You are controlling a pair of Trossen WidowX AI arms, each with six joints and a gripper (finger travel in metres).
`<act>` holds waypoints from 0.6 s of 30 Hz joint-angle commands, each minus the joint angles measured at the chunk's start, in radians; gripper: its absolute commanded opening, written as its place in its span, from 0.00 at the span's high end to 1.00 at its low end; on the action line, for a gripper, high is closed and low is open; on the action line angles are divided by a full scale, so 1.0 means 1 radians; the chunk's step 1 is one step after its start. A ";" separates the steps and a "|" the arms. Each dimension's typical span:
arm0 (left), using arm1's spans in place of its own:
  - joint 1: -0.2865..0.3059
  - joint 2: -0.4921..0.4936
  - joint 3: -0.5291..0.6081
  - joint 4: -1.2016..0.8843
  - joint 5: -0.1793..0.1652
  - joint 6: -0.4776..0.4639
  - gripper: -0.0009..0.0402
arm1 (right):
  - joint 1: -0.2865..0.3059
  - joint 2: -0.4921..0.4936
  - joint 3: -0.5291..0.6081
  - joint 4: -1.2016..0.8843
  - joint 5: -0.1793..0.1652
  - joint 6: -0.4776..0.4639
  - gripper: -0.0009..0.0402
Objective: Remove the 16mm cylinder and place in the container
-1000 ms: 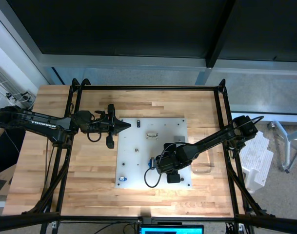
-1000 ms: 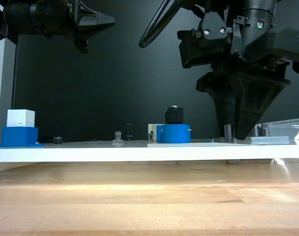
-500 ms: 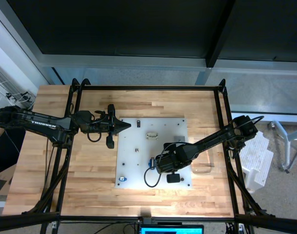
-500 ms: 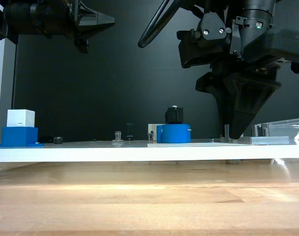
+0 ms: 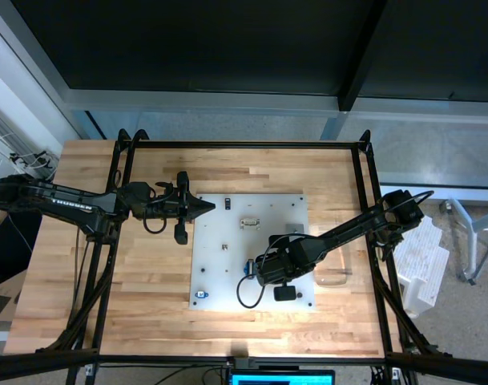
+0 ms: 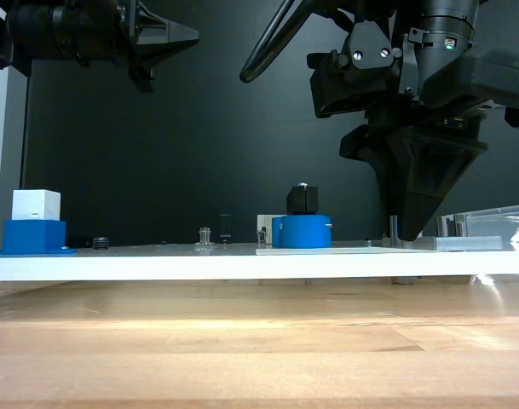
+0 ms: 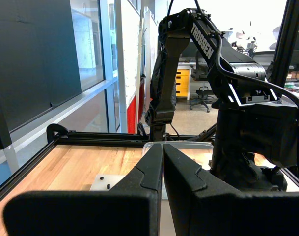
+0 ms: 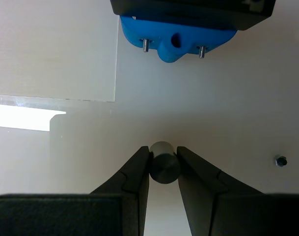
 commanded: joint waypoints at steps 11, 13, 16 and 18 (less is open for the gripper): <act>0.000 0.000 0.000 0.000 0.000 0.000 0.98 | 0.000 -0.001 0.000 0.013 -0.001 0.000 0.91; 0.000 0.000 0.000 0.000 0.000 0.000 0.98 | 0.000 -0.001 0.000 0.021 -0.001 0.000 0.91; 0.000 0.000 0.000 0.000 0.000 0.000 0.98 | 0.000 -0.001 0.000 0.030 -0.001 0.001 0.91; 0.000 0.000 0.000 0.000 0.000 0.000 0.98 | -0.001 -0.001 0.000 0.035 0.000 0.001 0.91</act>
